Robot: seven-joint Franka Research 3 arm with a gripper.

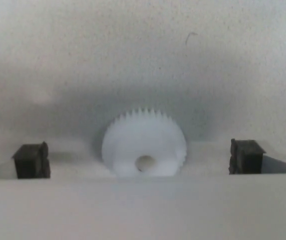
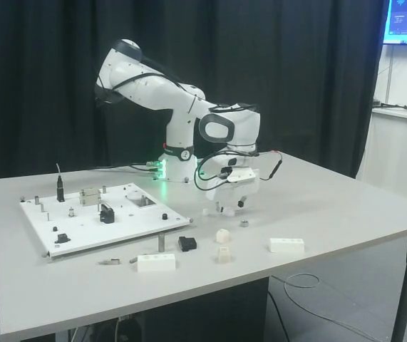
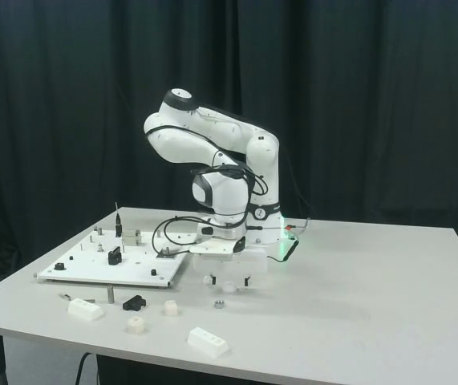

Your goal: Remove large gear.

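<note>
Item: large gear (image 1: 144,149), white, toothed, lying flat on the grey table (image 1: 132,60), midway between the two black fingertips (image 1: 31,161), touching neither.

Gripper (image 1: 138,159): spread wide, holding nothing, low over the table and off the white board (image 2: 103,217).

Step, as judged: gear is already clear of the board; release appears done, or a grasp is pending.

Next move: a straight lift calls for little care.

Clearance: bare table around the gear; small parts (image 3: 220,302) sit near the fingers.
</note>
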